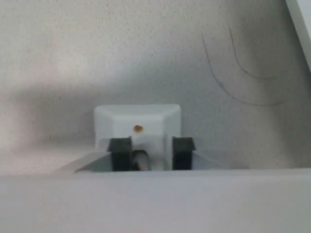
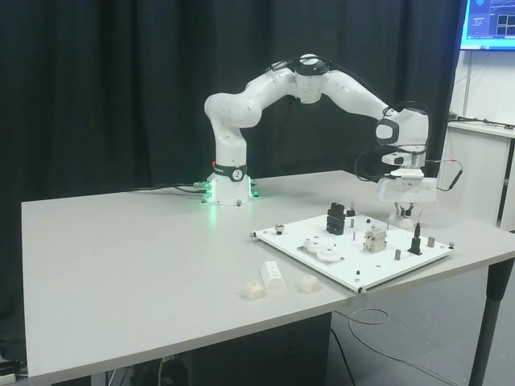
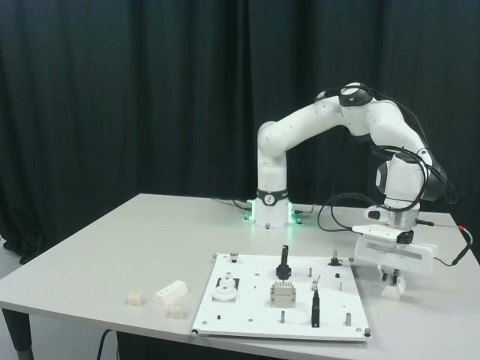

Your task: Pick round peg 2.

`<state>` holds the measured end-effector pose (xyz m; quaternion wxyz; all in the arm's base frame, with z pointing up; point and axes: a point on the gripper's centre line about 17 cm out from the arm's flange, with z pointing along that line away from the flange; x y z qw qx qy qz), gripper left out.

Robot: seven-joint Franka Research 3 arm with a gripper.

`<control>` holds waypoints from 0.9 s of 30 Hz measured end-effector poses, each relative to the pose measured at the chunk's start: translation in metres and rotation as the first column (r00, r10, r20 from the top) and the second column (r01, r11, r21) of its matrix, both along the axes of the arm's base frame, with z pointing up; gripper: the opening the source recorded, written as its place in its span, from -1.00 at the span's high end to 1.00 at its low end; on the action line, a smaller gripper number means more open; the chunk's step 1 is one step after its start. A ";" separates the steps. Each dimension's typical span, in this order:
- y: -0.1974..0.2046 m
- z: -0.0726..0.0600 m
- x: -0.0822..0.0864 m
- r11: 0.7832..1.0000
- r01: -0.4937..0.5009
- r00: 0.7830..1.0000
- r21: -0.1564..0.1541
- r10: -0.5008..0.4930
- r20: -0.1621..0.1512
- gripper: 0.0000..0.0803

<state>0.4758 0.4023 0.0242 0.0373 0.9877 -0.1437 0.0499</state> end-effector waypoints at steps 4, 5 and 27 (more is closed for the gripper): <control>0.000 0.000 0.000 1.000 0.000 1.000 0.000 0.000 0.000 0.52; 0.000 0.000 0.000 1.000 0.000 1.000 0.000 0.000 0.000 0.52; 0.005 0.018 0.006 1.000 0.000 1.000 0.016 -0.001 0.013 0.82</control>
